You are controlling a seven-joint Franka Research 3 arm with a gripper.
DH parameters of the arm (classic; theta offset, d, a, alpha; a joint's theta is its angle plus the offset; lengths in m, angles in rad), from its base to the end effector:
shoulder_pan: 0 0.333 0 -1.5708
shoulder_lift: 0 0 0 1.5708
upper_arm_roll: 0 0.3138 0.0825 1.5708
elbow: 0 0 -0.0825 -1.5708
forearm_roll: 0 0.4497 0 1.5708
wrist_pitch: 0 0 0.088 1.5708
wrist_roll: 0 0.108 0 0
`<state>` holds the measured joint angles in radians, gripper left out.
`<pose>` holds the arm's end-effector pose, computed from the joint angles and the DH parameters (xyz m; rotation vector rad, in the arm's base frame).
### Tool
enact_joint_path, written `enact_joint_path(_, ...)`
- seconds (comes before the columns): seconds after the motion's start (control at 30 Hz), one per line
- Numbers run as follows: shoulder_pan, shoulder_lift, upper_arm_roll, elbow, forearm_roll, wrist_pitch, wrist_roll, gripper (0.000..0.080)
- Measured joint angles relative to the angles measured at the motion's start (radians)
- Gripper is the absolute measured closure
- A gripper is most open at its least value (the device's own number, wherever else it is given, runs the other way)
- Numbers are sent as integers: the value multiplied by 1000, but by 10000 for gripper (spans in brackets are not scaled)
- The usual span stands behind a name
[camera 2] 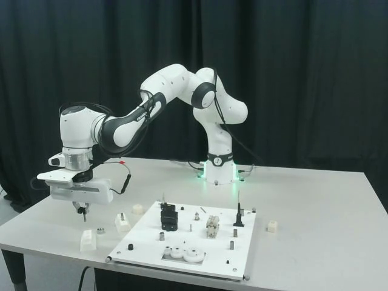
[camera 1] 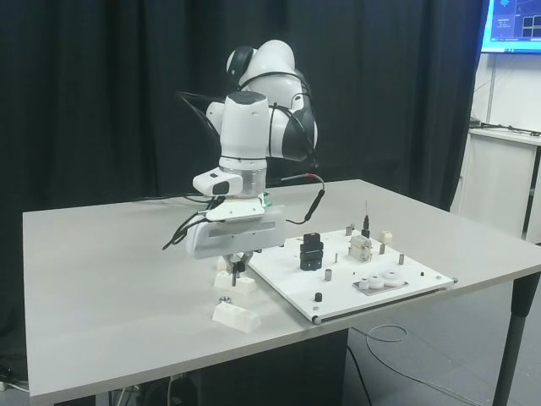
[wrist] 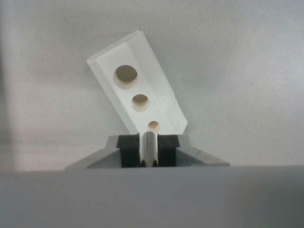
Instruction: Insert round peg 2.
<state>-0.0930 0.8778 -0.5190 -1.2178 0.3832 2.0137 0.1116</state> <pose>0.7315 -0.3542 0.2586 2.8956 -1.0884 0.0201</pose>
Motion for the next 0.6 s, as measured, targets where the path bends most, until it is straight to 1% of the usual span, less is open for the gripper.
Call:
enact_joint_path(0.43, -2, -1, -1, 7, 0, -3, 2, 728)
enact_joint_path(0.6, 3, -5, -1, 13, 0, -22, 2, 728)
